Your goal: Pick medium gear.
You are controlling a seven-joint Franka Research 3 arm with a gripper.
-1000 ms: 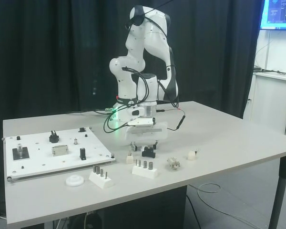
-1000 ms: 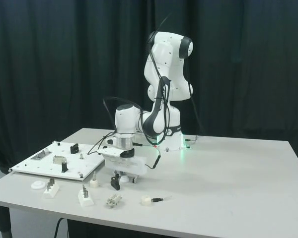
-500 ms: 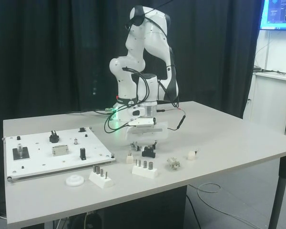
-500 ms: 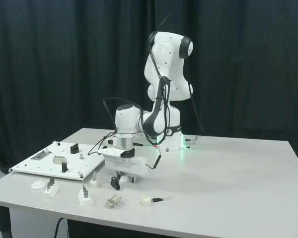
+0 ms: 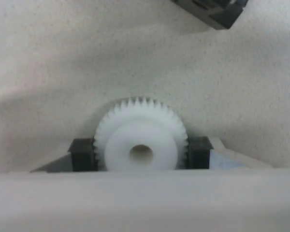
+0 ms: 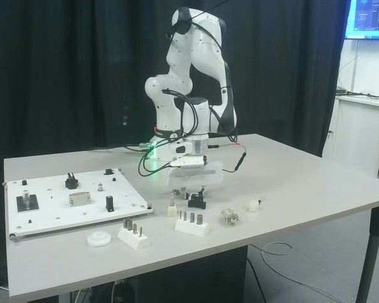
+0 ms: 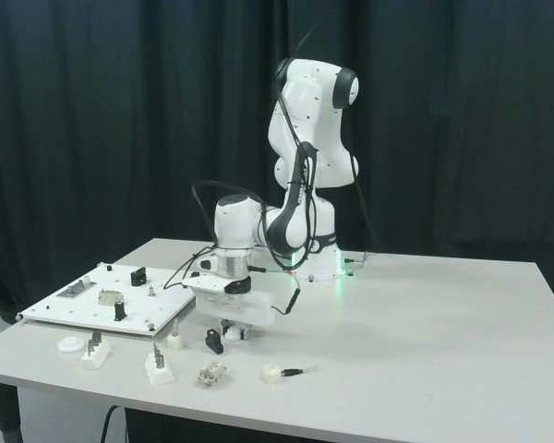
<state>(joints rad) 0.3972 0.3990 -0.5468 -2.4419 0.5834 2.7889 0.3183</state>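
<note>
White assembly board (image 6: 76,199) near table's left edge, fixtures bolted on | white peg blocks (image 6: 191,223) along front edge, metal pins upright in them | I see gripper (image 5: 140,154) closed on medium gear (image 5: 140,140), black fingers (image 5: 82,154) pinching toothed rim either side, mid-table, ready to lift.

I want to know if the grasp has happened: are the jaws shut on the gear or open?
Shut on it. In the wrist view a black finger presses each side of the white medium gear, touching its teeth.
</note>
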